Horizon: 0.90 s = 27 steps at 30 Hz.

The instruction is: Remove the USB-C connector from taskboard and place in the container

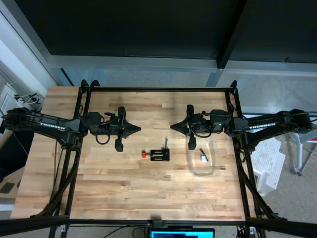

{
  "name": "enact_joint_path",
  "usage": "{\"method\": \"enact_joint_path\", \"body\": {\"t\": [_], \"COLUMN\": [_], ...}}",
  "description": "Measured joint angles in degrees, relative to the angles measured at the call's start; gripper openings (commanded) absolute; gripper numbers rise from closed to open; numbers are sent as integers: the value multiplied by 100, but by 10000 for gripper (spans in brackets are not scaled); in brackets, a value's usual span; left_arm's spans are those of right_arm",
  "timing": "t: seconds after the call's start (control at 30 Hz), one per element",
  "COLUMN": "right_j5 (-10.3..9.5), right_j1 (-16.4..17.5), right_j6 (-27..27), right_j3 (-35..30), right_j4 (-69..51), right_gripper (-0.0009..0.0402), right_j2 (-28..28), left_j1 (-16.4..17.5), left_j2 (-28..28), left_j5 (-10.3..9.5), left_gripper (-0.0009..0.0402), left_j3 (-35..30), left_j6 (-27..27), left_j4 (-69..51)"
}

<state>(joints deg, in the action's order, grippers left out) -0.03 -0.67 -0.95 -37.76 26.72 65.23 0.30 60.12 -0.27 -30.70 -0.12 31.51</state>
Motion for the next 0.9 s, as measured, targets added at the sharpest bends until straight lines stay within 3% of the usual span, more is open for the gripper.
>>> {"method": "enact_joint_path", "body": {"t": [0.9], "right_j5": [0], "right_j1": [2], "right_j6": [-2], "right_j3": [-7], "right_j4": [57], "right_gripper": [0], "right_j2": [0], "left_j1": [0], "left_j2": [0], "left_j5": [0], "left_gripper": [0], "left_j3": [0], "left_j6": [0], "left_j4": [0]}}
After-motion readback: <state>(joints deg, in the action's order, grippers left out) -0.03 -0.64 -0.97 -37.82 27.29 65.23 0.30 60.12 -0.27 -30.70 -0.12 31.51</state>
